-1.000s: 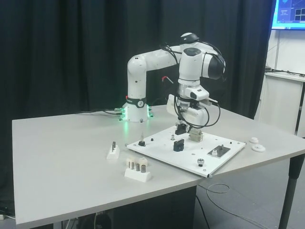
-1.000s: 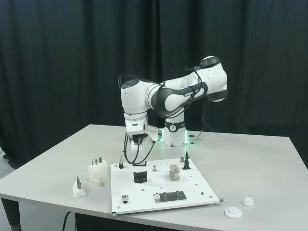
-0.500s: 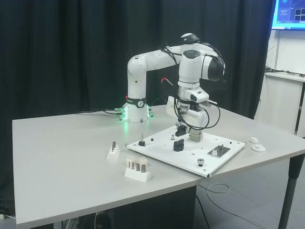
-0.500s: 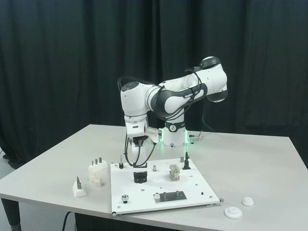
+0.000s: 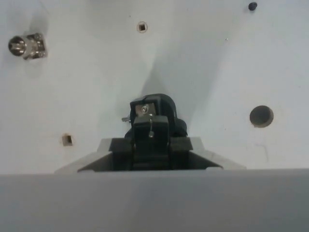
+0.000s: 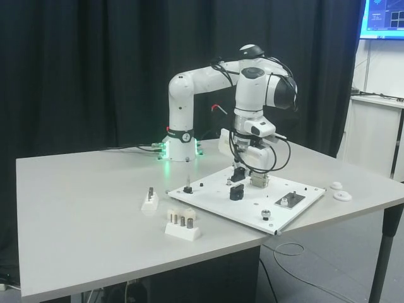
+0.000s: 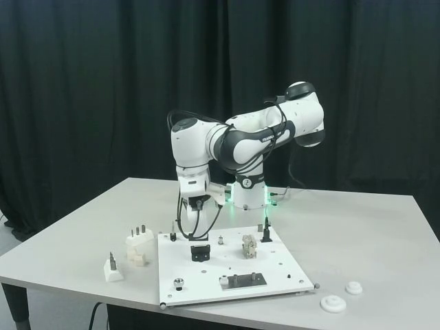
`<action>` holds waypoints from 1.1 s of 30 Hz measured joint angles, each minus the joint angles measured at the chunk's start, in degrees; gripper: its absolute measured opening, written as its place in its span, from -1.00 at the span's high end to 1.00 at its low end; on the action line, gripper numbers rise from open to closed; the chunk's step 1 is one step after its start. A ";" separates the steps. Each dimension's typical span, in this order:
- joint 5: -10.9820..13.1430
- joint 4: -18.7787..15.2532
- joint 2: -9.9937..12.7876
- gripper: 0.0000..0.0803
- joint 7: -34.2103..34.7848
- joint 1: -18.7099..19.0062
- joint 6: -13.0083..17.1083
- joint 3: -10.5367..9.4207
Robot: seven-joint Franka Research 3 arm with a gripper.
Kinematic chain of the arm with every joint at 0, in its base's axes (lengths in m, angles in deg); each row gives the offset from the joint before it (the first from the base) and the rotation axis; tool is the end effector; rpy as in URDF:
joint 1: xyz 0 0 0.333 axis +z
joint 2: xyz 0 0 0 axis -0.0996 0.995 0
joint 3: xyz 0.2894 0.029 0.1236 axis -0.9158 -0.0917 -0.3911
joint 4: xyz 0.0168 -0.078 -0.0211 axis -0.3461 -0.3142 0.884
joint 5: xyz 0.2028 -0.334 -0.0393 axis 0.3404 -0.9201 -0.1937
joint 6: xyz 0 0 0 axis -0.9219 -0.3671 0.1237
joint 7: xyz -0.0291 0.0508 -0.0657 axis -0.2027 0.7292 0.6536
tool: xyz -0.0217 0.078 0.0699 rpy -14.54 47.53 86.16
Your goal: Insert D-SUB.
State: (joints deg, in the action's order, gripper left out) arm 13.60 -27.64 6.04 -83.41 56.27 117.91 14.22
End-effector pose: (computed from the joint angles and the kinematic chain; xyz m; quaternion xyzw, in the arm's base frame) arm 0.5836 -0.0451 0.2771 -0.8616 -0.5001 0.0519 0.0697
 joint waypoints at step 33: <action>1.71 -2.16 0.00 0.62 -2.29 0.91 -1.03 -1.06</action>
State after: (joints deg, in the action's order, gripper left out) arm 15.31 -29.81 6.04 -85.71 57.19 116.88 13.17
